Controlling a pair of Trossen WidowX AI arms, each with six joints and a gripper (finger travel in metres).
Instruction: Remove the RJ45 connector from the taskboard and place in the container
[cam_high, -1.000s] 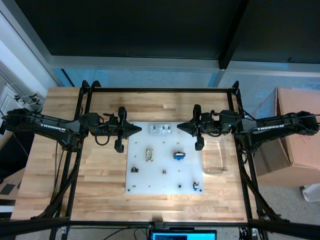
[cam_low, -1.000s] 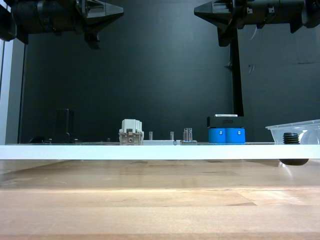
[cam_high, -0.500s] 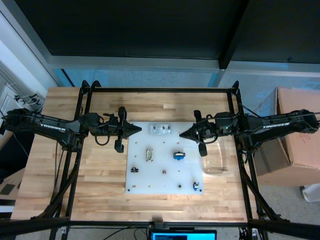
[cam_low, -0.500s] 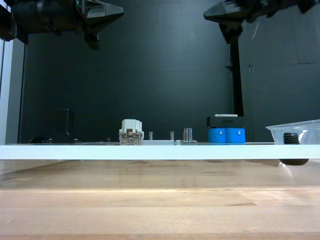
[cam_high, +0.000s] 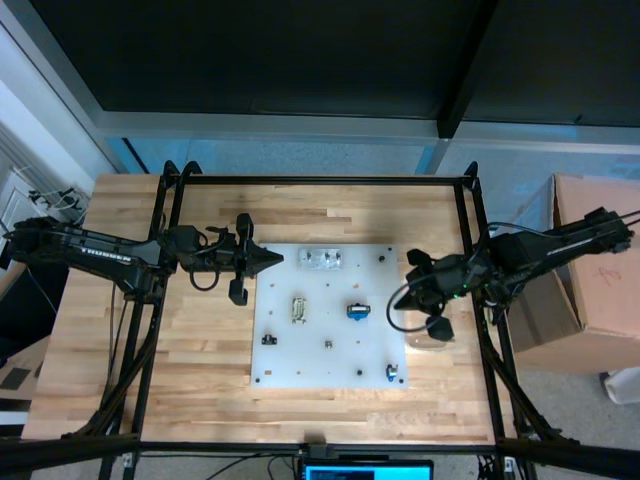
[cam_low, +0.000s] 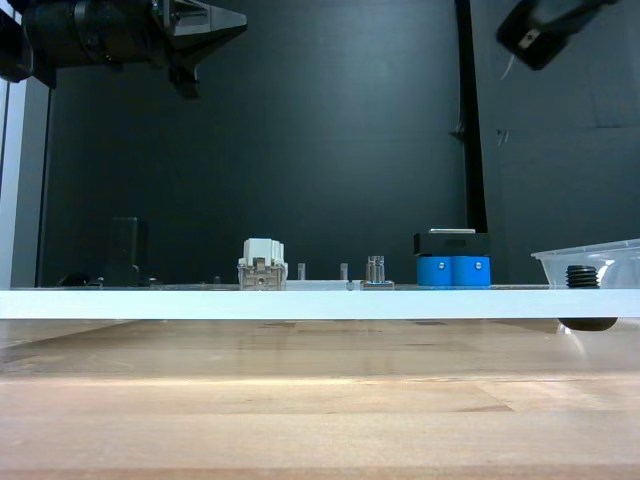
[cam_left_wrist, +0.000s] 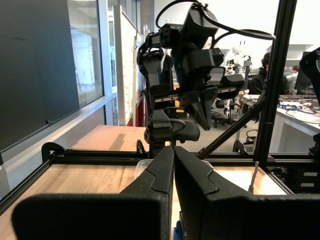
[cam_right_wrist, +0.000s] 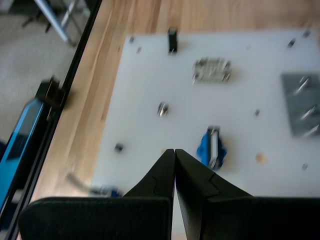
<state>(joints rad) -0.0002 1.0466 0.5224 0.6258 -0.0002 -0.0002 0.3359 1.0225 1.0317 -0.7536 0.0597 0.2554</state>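
Note:
The white taskboard (cam_high: 300, 360) lies mid-table. I take the RJ45 connector (cam_high: 393, 374) to be the small blue and clear piece at the board's near right corner; it sits on the board (cam_right_wrist: 250, 115), and the right wrist view also shows this connector (cam_right_wrist: 102, 190). I cannot tell how deep it is seated. My right gripper (cam_high: 395, 300) hangs shut and empty above the board's right edge, tilted down, its fingertips (cam_right_wrist: 174, 152) pressed together. My left gripper (cam_high: 277, 260) is shut and empty, high over the board's far left corner. The clear container (cam_high: 432, 338) stands right of the board, partly under the right arm.
The board also carries a blue block with a black top (cam_high: 357, 311), a beige connector (cam_high: 297, 310), a small black part (cam_high: 269, 340), a metal stud (cam_high: 328, 345) and a silver plate (cam_high: 320, 259). A black ribbed piece (cam_low: 581, 275) shows at the container (cam_low: 600, 258). A black frame rims the table.
The right gripper has swung from the board's far right edge toward the near side and tipped downward. The left arm and the parts on the board have not moved.

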